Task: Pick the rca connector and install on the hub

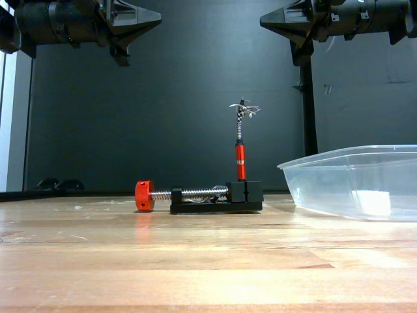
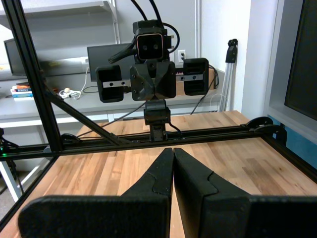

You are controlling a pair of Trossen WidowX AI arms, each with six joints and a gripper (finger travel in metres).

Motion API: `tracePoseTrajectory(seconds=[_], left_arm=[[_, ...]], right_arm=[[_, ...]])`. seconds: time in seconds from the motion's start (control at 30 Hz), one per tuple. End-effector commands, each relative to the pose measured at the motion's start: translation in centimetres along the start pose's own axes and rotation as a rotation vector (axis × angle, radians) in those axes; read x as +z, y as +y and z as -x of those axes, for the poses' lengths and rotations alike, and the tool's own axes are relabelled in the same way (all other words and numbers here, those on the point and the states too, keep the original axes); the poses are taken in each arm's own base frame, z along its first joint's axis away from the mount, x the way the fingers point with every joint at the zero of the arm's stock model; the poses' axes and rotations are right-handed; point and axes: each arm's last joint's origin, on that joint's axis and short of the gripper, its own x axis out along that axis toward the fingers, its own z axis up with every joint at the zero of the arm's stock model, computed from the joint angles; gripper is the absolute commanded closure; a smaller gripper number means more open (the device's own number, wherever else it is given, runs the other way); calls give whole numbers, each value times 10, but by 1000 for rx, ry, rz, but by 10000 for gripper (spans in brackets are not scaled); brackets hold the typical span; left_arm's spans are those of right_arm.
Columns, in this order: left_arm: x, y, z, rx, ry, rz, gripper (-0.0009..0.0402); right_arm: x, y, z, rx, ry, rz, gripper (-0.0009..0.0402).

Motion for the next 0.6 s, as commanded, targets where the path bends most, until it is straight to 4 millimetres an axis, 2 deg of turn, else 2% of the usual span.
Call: tracePoseTrajectory(seconds=[0.03,0.6], left_arm=[[0,0,0,0,0,0,393],[0,0,0,0,0,0,393]], right_arm=[[0,0,0,0,3,0,393],[-2,0,0,-2,21,1,393]])
